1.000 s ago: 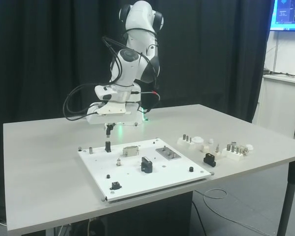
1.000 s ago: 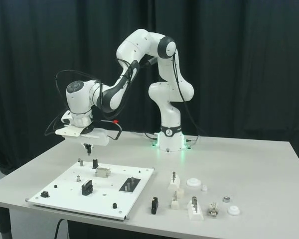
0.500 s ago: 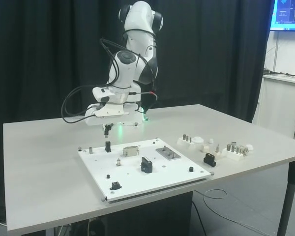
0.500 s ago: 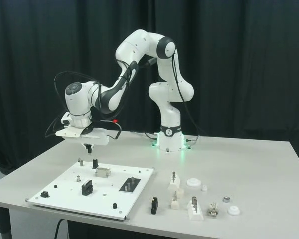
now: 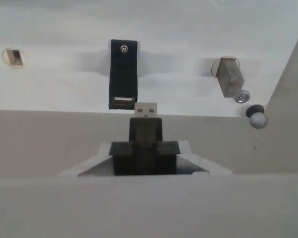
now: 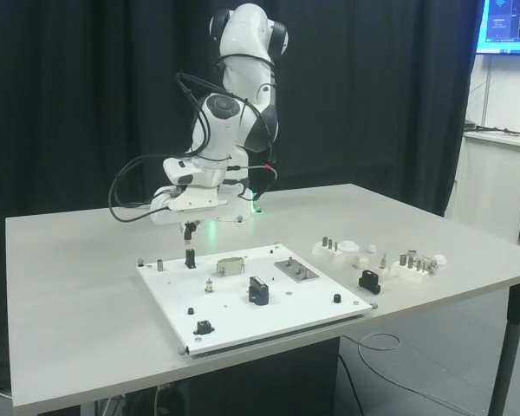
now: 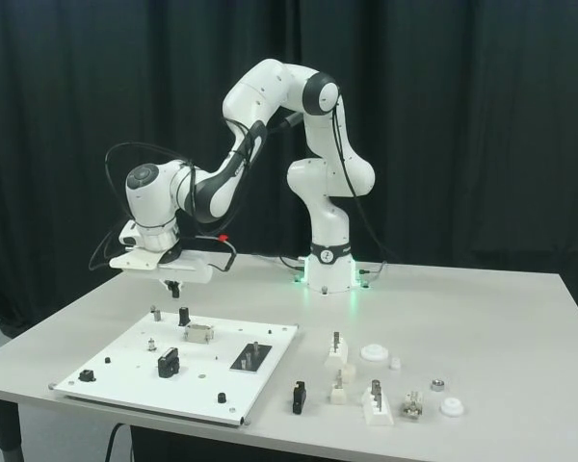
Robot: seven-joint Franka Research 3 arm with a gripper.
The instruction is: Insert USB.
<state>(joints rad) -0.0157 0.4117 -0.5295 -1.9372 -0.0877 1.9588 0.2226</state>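
Note:
My gripper (image 5: pixel 145 148) is shut on a black USB plug (image 5: pixel 145 130), whose metal tip points away from the wrist. In the wrist view the tip lies just short of a black USB socket block (image 5: pixel 123 74) on the white board (image 5: pixel 49 84), slightly to one side of its slot. From the room, the gripper (image 6: pixel 188 228) hangs a little above the socket block (image 6: pixel 191 256) at the board's far left corner. The second room view shows the gripper (image 7: pixel 173 286) over the same block (image 7: pixel 184 316).
On the white board (image 6: pixel 286 303) stand a grey peg (image 5: pixel 230 77), a grey connector (image 6: pixel 230 265), a grey plate (image 6: pixel 296 270) and black blocks (image 6: pixel 258 289). Loose white and black parts (image 6: pixel 381 260) lie on the table to the board's right.
The arm's elbow and wrist have swung slightly toward the board's far left. The gripper has stayed above the socket block with the USB plug still held.

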